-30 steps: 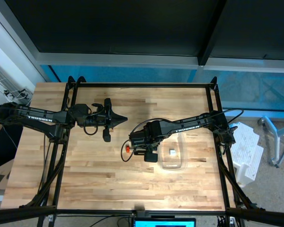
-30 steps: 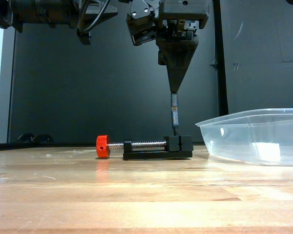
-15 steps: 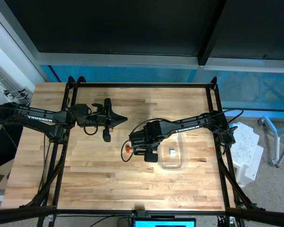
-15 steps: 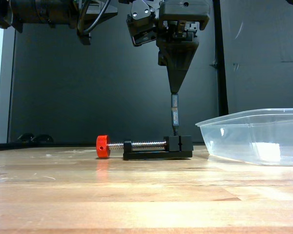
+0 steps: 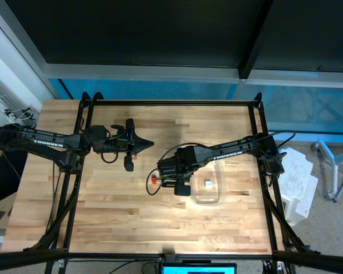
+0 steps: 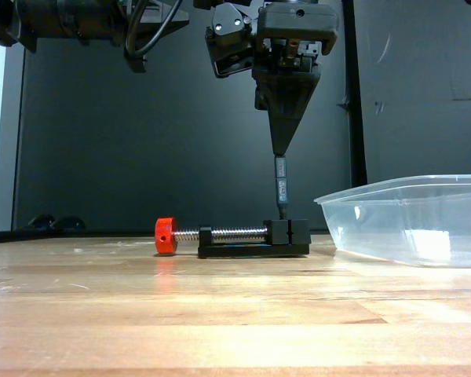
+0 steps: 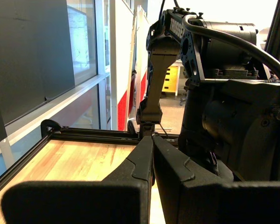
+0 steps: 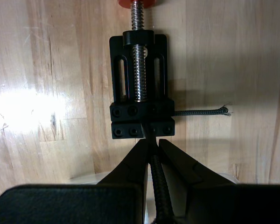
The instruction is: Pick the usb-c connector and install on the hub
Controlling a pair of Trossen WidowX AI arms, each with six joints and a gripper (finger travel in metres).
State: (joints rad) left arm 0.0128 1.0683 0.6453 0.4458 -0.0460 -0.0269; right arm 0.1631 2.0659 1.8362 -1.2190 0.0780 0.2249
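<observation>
The hub (image 6: pixel 251 236) is a small black clamp block with an orange-red knob (image 6: pixel 165 235), lying on the table; it also shows from above as the hub (image 5: pixel 162 180) and close up as the hub (image 8: pixel 140 112). The usb-c connector (image 6: pixel 280 187) stands upright with its lower end in the hub's right end. My right gripper (image 6: pixel 279 151) points straight down and is shut on the connector's top, its fingers (image 8: pixel 135 156) pinching the dark plug and cord. A thin black stem (image 8: pixel 200 112) sticks out of the hub's side. My left gripper (image 5: pixel 148 143) is parked at the back left, shut and empty.
A clear plastic tray (image 6: pixel 408 228) stands right of the hub, close to the right gripper, with a small white block (image 5: pixel 208 184) inside it. Black frame rails (image 5: pixel 171 103) run round the table.
The right gripper and the connector have sunk slightly toward the hub. The left arm has not moved.
</observation>
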